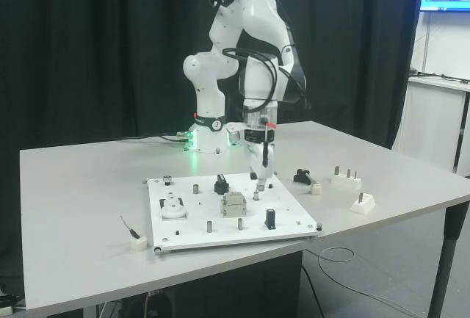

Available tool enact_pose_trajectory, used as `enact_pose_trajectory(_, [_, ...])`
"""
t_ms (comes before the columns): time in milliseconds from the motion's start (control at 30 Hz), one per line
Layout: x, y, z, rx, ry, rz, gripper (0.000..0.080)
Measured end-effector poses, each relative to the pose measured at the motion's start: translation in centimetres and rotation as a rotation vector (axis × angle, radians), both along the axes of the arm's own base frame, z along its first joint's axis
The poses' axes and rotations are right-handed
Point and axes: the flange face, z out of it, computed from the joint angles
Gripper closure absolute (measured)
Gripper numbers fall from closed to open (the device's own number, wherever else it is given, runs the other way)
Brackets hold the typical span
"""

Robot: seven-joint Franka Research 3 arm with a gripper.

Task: Pick D-SUB.

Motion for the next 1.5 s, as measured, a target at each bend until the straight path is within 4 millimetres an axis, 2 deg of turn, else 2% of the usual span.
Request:
enact_pose_trajectory(700, [0.9,-0.1,1.4,-0.05,0.042,0.074,0.0003])
enact_pose_trajectory(1500, [1.6,0.8,2.8,-0.134,0.065,0.286,0.0003])
